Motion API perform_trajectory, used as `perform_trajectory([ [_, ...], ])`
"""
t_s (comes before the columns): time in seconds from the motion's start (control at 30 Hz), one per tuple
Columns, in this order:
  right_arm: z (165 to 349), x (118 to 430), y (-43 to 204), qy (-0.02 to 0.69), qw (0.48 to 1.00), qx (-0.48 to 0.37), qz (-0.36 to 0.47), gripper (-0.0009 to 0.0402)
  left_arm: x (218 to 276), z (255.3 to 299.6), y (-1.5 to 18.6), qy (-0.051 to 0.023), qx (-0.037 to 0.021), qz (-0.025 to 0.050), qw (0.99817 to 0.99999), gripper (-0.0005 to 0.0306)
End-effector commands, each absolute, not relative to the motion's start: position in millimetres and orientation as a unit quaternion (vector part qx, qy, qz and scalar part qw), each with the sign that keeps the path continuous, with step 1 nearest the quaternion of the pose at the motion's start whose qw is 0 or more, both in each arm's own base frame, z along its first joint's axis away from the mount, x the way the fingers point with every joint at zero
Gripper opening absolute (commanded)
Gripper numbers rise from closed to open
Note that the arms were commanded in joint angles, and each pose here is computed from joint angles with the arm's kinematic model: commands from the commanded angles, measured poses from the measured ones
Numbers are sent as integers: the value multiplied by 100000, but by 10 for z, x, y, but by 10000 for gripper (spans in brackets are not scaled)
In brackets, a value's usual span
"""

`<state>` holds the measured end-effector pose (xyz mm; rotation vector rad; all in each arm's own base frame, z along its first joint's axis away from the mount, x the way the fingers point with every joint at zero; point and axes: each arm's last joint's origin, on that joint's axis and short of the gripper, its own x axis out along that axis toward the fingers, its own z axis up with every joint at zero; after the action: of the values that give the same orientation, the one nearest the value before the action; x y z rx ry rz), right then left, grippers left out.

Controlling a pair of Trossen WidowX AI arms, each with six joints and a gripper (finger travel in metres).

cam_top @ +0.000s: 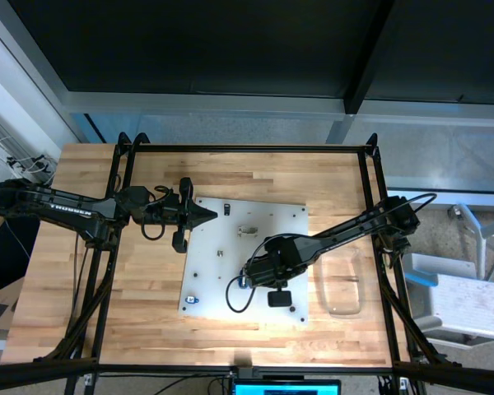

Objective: Pick the 16mm cylinder and place it in the container

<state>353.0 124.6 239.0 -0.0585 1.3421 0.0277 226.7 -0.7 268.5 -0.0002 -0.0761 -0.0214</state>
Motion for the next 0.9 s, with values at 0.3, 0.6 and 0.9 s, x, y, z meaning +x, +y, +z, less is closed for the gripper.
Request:
perform_trajectory([
  [0.3, 2701, 3281, 1163, 62212, 78271, -1669, 717, 25, 2268, 2686, -7, -3823, 12, -1087, 99921, 0],
  [0.6, 2754, 2945, 1047, 62377, 78127, 1422, -1801, 25, 2268, 2686, -7, -3823, 12, -1087, 99921, 0],
  [0.9, 2720, 2588, 958, 62708, 77623, 5037, -4120, 25, 2268, 2686, -7, -3823, 12, -1087, 99921, 0],
])
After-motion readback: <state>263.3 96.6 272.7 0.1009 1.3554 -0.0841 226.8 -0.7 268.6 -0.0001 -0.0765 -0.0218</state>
